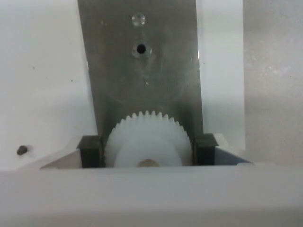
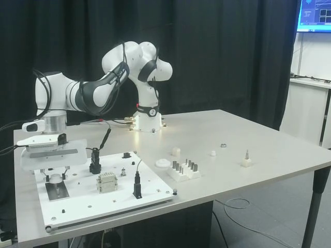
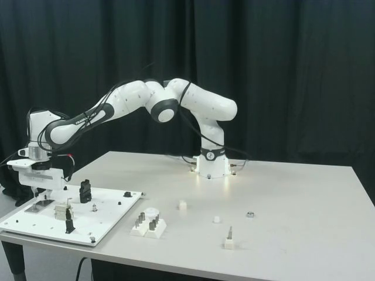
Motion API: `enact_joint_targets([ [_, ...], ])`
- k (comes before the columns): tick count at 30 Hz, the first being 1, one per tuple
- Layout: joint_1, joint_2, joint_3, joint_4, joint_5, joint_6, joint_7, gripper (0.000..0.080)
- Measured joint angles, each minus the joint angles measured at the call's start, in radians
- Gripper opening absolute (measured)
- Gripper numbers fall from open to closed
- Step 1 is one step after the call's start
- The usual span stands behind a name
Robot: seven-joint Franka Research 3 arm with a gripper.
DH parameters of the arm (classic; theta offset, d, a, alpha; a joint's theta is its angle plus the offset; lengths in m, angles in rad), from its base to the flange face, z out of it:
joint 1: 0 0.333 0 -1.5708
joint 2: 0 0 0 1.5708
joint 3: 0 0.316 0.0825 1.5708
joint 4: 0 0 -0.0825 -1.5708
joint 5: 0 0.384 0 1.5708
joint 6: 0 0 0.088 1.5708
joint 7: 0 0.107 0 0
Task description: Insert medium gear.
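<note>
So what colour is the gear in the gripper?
White. The gear shows best in the wrist view, held between the black fingers.

You've got one white arm [image 2: 119, 72] with one gripper [image 1: 147, 152], which has two black fingers [image 1: 90, 151] pinching a single white gear [image 1: 147, 142], all over one grey metal plate [image 1: 142, 71] with two holes in it. In the lower left of the first room view there's one white board [image 2: 103, 196], and on it I count three black upright connector things, one of them here [image 2: 137, 186]. Out on the one grey table [image 2: 269, 150] you'll find two white pin blocks [image 3: 149, 227] side by side, plus roughly five small loose bits, though they're too tiny to sort by kind.
</note>
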Motion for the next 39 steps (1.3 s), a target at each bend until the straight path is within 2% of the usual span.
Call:
enact_joint_targets([
  [13,0.0,0.025,-0.005,0.034,-0.029,-0.008,0.009,0.0397],
  [26,-0.001,0.031,-0.009,0.045,-0.032,-0.015,0.009,0.0397],
  [27,-0.001,0.031,-0.009,0.046,-0.032,-0.015,0.009,0.0422],
  [29,-0.001,0.031,-0.009,0.049,-0.032,-0.015,0.009,0.0422],
  [36,-0.001,0.031,-0.016,0.075,-0.032,-0.029,0.009,0.0422],
  [37,-0.001,0.031,-0.02,0.081,-0.032,-0.037,0.009,0.0755],
  [39,-0.001,0.03,-0.028,0.094,-0.032,-0.056,0.01,0.0755],
])
